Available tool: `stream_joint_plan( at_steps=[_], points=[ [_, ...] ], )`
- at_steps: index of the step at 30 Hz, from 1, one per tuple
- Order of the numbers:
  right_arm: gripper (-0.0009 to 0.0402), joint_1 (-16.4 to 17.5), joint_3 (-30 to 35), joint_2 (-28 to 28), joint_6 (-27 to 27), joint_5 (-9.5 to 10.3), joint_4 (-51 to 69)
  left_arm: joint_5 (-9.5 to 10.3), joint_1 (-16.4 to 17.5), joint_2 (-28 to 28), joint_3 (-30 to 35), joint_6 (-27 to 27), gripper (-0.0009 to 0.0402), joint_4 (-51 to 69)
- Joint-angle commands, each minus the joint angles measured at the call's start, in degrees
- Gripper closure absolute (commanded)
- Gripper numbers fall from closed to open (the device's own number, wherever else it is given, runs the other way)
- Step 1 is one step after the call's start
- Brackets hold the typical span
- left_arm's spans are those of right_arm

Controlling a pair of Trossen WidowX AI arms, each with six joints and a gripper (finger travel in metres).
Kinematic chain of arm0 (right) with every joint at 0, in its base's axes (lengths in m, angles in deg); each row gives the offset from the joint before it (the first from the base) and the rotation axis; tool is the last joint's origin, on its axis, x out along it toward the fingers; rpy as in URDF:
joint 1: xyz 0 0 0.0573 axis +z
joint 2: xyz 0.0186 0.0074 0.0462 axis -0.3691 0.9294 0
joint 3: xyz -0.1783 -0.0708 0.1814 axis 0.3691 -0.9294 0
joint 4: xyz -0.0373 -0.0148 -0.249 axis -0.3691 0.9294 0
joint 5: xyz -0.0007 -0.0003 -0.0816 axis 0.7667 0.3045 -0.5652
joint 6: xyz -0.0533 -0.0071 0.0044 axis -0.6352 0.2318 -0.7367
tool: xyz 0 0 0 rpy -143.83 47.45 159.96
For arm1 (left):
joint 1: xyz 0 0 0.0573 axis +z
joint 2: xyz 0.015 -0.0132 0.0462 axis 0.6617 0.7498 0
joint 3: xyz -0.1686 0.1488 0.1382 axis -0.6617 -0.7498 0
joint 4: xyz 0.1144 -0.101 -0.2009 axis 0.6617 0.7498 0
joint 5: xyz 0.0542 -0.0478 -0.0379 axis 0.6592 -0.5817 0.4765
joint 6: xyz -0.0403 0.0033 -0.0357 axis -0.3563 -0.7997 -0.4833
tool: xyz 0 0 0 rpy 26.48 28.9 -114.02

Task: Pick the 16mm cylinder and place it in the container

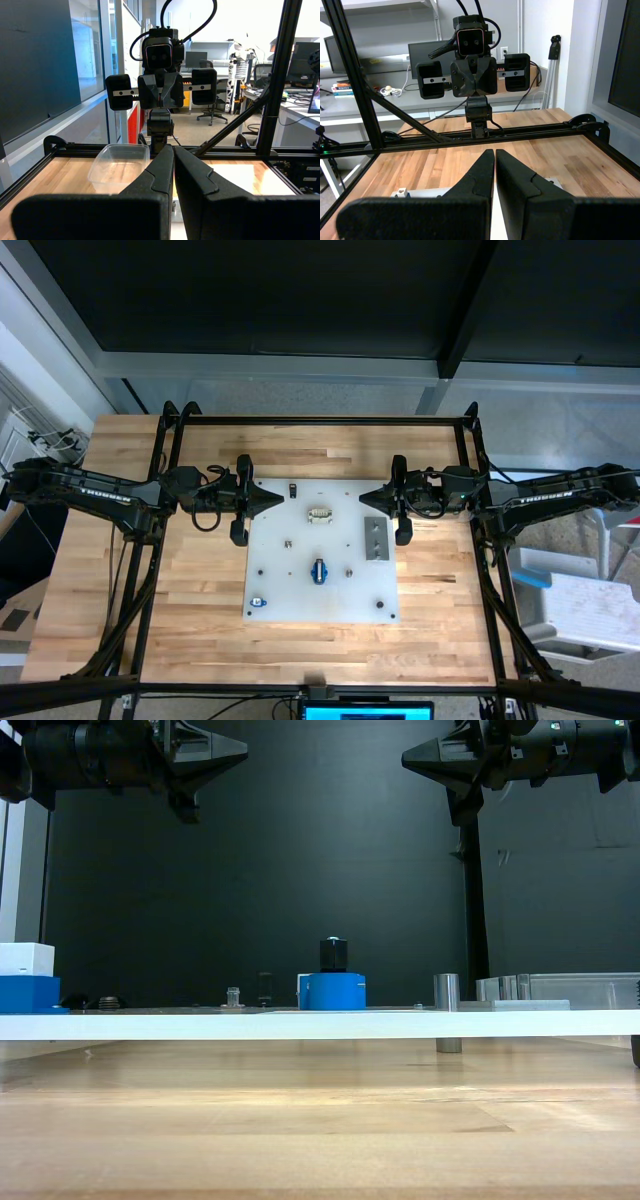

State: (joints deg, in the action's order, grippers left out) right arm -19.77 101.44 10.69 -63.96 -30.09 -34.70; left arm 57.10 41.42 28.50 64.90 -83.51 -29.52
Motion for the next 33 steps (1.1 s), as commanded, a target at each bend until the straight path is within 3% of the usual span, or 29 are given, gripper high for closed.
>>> stream_joint_plan(
  at_steps=[1,13,22,33],
  points=[
    [0.0389,0.0,0.0,0.0,0.1,0.00,0.0,-0.02,0.0,0.0,0.0,0.0,0.0393,0.0],
    [0.0389,0.1,1.9,0.0,3.1,0.55,3.6,-0.02,0.0,0.0,0.0,0.0,0.0393,0.0],
    [0.0389,0.2,13.6,1.0,3.2,0.44,29.9,-0.02,0.0,0.0,0.0,0.0,0.0393,0.0],
    [0.0389,1.1,30.2,12.5,3.2,0.55,59.5,-0.02,0.0,0.0,0.0,0.0,0.0393,0.0]
  ],
)
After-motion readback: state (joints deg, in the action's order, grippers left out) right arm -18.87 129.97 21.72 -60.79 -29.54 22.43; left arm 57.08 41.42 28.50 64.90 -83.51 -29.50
